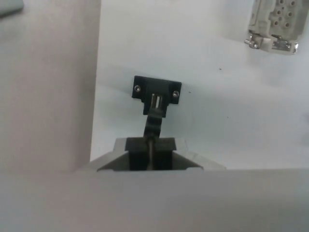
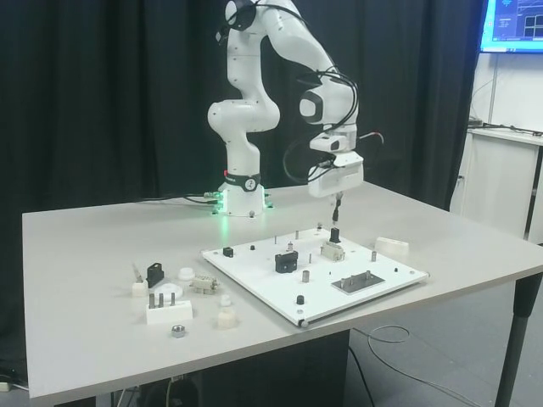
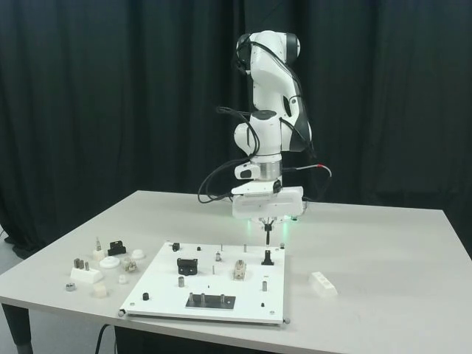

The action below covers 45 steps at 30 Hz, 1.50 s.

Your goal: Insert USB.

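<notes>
2 rooms' worth of views show the same grey surface (image 2: 85,254) with a white arm (image 2: 254,76) bolted at its back. At the left of the first room view, loose parts lie on the bare surface: a small black bracket (image 2: 155,274), a white block (image 2: 168,310) with 2 pegs standing in it, a nut (image 2: 179,331) and a few small white pieces. To their right sits a white board (image 2: 365,297), lying flat and carrying several fixtures: a black block (image 2: 285,263), a grey plate (image 2: 358,283) with pins, and a pale connector (image 2: 331,251) near the middle. Further right on the board stands the black USB socket (image 2: 334,234), screwed down upright. Directly above it hangs the claw (image 2: 338,200), pointing straight down from the wrist. In the wrist view, the claw (image 1: 150,145) is closed on the USB plug (image 1: 153,123), a thin dark piece held between the 2 fingers, and the plug's tip lies at the mouth of the socket (image 1: 157,94); whether it has entered the slot cannot be told. The pale connector (image 1: 275,24) shows at the edge of that view, well apart from the socket. Right of the board, a small white box (image 2: 392,246) rests alone on the surface.
</notes>
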{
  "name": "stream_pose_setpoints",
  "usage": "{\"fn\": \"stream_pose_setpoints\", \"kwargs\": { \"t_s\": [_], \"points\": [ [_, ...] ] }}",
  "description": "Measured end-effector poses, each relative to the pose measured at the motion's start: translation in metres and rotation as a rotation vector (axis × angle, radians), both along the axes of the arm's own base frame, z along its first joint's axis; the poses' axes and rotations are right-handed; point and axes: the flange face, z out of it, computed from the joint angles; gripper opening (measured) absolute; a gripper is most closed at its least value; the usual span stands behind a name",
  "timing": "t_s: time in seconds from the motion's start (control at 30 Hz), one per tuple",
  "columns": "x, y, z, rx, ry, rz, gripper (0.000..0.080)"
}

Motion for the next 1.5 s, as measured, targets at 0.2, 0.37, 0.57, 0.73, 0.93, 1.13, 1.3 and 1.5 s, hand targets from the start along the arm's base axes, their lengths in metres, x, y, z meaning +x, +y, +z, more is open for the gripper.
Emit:
{"fn": "stream_pose_setpoints", "kwargs": {
  "t_s": [0.2,0.37,0.57,0.73,0.93,1.13,1.3,1.5],
  "points": [
    [0.0001,0.0031,-0.0042,-0.004,0.000,0.012,0.0023],
    [0.0010,0.0036,-0.0077,-0.007,-0.003,0.018,0.0023],
    [0.0019,0.0037,-0.0099,-0.006,-0.006,0.018,0.0023],
    [0.0020,0.0042,-0.0098,-0.006,-0.006,0.019,0.0022],
    [0.0021,0.0046,-0.0096,-0.006,-0.007,0.020,0.0022],
    [0.0023,0.0040,-0.0098,-0.006,-0.007,0.017,0.0022],
    [0.0028,0.0022,-0.0098,-0.006,-0.008,0.012,0.0022],
    [0.0032,0.0006,-0.0099,-0.006,-0.009,0.008,0.0022]
  ]
}}
